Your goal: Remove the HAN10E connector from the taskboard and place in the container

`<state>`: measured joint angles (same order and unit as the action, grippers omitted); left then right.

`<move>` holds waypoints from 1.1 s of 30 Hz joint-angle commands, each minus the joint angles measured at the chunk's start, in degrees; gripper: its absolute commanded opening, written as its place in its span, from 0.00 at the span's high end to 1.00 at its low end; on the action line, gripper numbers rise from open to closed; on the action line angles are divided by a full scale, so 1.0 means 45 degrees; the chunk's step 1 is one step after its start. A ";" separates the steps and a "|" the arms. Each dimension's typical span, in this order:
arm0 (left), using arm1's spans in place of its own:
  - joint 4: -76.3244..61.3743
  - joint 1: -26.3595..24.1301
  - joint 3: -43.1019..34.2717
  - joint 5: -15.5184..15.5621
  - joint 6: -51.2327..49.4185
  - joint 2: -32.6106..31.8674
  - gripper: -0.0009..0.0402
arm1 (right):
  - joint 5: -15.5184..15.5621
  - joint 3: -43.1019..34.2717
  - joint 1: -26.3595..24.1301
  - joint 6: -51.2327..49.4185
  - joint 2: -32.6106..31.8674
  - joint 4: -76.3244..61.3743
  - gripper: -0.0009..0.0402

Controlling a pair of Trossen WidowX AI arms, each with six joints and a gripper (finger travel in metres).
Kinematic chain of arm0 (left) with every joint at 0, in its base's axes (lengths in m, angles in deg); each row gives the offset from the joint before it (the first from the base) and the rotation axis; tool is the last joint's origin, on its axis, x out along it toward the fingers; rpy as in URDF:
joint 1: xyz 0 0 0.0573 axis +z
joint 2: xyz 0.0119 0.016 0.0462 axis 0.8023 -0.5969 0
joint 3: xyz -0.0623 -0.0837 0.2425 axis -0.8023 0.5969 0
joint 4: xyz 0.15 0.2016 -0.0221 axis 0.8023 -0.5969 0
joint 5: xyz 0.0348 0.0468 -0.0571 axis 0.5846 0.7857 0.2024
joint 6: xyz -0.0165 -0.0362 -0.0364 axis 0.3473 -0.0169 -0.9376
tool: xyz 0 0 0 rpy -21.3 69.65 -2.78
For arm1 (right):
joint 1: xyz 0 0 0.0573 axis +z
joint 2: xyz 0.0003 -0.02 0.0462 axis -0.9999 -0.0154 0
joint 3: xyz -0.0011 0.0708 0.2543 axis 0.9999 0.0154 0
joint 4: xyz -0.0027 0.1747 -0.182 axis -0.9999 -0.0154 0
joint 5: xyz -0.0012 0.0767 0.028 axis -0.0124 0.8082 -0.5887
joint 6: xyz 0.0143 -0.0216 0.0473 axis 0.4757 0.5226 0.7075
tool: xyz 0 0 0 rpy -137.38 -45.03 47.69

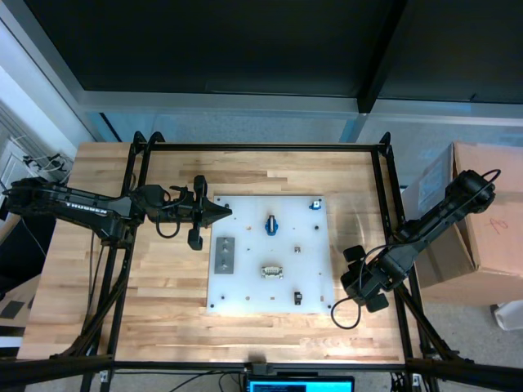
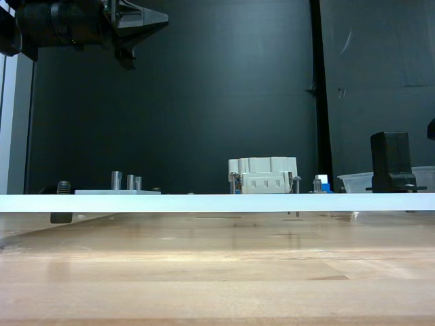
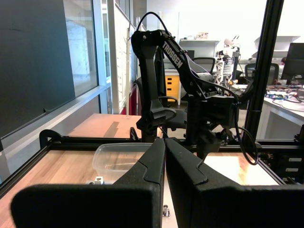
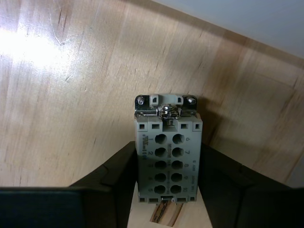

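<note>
The HAN10E connector (image 4: 167,154), a grey-beige block with numbered holes and a metal clamp at its end, is held between the black fingers (image 4: 116,171) of my right gripper (image 4: 166,164). It hangs over bare wood, clear of the white taskboard (image 1: 245,290). In the high view my right gripper (image 1: 360,280) is just off the board's right edge near the front. My left gripper (image 1: 219,212) is shut on nothing, raised above the board's far left edge, its fingers (image 3: 156,156) pressed together. The clear plastic container (image 3: 116,159) stands beyond the board's right side (image 2: 355,182).
On the board are a beige connector block (image 2: 264,175), a grey metal plate with pegs (image 1: 224,255), a blue part (image 1: 271,224) and a small black part (image 2: 391,163). A black frame (image 1: 380,188) borders the table. A cardboard box (image 1: 478,220) stands at the right.
</note>
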<state>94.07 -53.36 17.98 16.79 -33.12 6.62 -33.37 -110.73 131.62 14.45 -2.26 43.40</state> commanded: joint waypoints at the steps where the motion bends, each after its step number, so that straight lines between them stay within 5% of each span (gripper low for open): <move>1: 0.0000 0.0005 0.0000 -0.0005 0.0005 -0.0005 0.98 | 0.0034 -0.0010 0.0005 0.0010 0.0024 -0.0015 0.78; 8: 0.0000 0.0000 0.0000 0.0000 0.0005 -0.0005 0.98 | 0.0015 -0.0554 0.0005 0.0005 0.0549 -0.0743 0.93; 17: 0.0000 0.0005 0.0000 0.0000 0.0005 -0.0005 0.98 | -0.0010 -0.2157 -0.0690 0.0005 0.2098 -0.3832 0.97; 33: 0.0000 0.0005 0.0000 0.0000 0.0005 -0.0005 0.98 | -0.0136 -0.2030 -0.6489 -0.0733 0.3691 -0.5367 0.97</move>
<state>94.07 -53.36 17.98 16.82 -33.10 6.62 -33.92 -120.26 104.58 11.63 14.47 19.20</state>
